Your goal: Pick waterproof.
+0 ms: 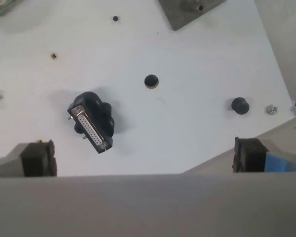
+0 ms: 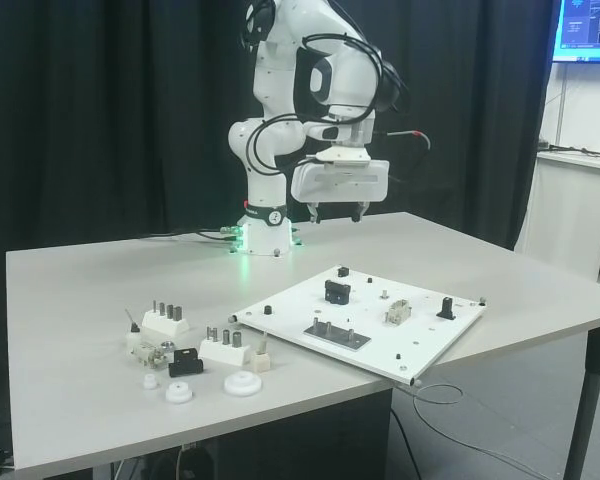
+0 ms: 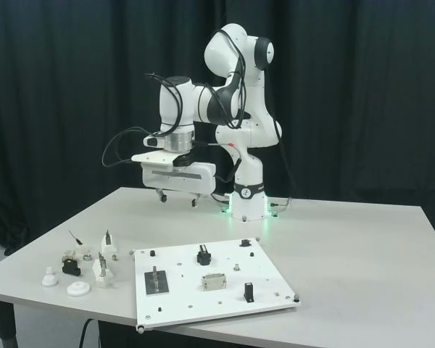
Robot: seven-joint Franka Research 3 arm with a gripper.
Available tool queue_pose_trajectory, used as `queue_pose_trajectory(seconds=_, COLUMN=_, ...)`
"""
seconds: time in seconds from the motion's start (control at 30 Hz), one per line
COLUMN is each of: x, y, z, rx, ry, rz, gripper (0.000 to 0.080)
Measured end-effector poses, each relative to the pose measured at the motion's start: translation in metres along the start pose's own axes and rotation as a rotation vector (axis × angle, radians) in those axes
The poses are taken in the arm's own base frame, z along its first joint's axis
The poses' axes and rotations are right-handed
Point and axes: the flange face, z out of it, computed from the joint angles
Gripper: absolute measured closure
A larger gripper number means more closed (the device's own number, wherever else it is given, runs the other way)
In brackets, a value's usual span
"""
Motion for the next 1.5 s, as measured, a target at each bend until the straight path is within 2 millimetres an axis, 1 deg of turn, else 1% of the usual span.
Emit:
queue_pose_trajectory(seconds=0.67, x=0.0036, y=0.0022, z=-0.0023, rx=0.007, ry=0.006, rz=-0.024, gripper=0.0003)
queue_pose_trajectory(seconds=1.5, x=0.0081, y=0.0067, z=0.0016, rx=0.012, ry=-0.002, rz=-0.049, gripper=0.0003)
